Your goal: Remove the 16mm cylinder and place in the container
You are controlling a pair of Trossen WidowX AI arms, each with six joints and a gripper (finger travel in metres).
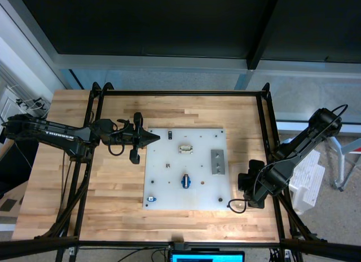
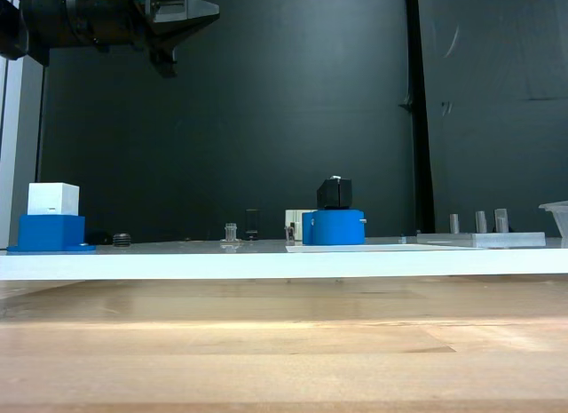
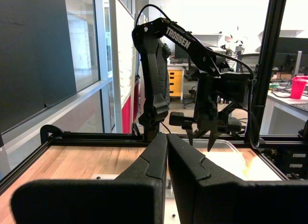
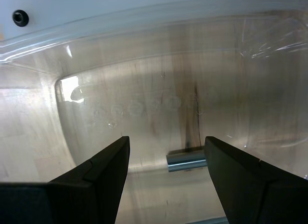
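The 16mm cylinder (image 4: 186,160) is a short grey metal rod lying on the floor of the container (image 4: 144,84), a clear plastic tray. My right gripper (image 4: 167,143) hangs open just above the tray, and the rod lies between its fingers, partly hidden by one of them. In the high view the right gripper (image 1: 251,189) is off the right edge of the white board. My left gripper (image 1: 153,137) is shut on nothing, held high over the board's left edge (image 2: 206,10). The left wrist view shows the right gripper (image 3: 199,139) pointing down over the tray (image 3: 231,154).
The white board (image 1: 169,186) carries a grey block with pegs (image 1: 218,161), a blue connector (image 1: 185,181) and small fittings. A blue block topped by a white cube (image 2: 51,219) stands at its near left corner. Black frame rails (image 1: 180,93) border the wooden table.
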